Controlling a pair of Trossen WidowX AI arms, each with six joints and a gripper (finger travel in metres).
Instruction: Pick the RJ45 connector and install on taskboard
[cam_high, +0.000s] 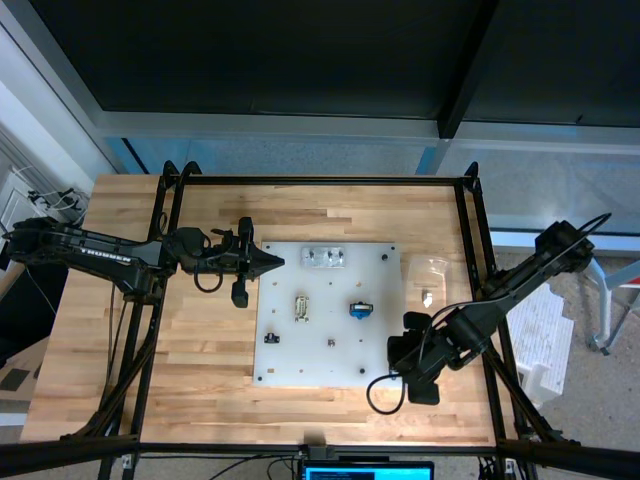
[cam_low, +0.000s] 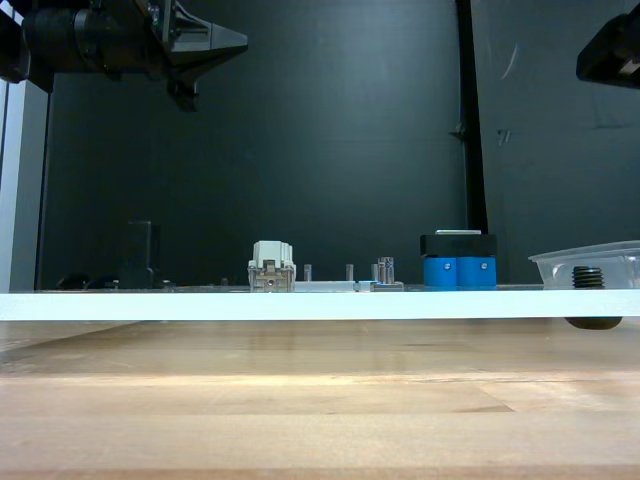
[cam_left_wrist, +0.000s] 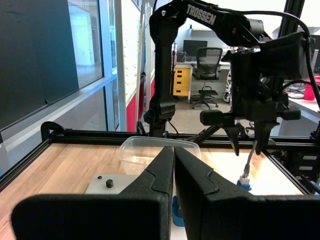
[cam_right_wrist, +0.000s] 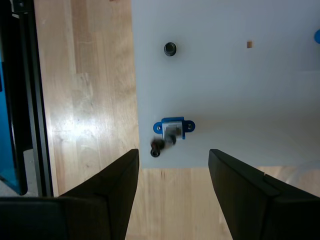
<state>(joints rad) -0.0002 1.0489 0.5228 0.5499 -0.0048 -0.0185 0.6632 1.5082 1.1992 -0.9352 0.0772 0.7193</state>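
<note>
The RJ45 connector (cam_right_wrist: 172, 131), a tiny whitish plug, sits in a small blue socket (cam_right_wrist: 186, 126) near a corner of the white taskboard (cam_right_wrist: 225, 75). My right gripper (cam_right_wrist: 172, 152) hangs open above it, with its fingers wide apart and holding nothing. In the left wrist view the connector (cam_left_wrist: 245, 177) stands on the blue socket under the right gripper (cam_left_wrist: 245, 145). In the high view the right gripper (cam_high: 400, 352) covers that spot on the taskboard (cam_high: 300, 370). My left gripper (cam_high: 275, 262) is shut and empty, raised over the board's left edge.
A clear plastic tray (cam_high: 432, 270) lies on the wood just right of the board, with a small whitish piece (cam_high: 427, 297) at its near edge. A larger blue socket (cam_high: 360, 310), a pale connector block (cam_high: 300, 306), silver fittings (cam_high: 325, 257) and black screws stand on the board.
</note>
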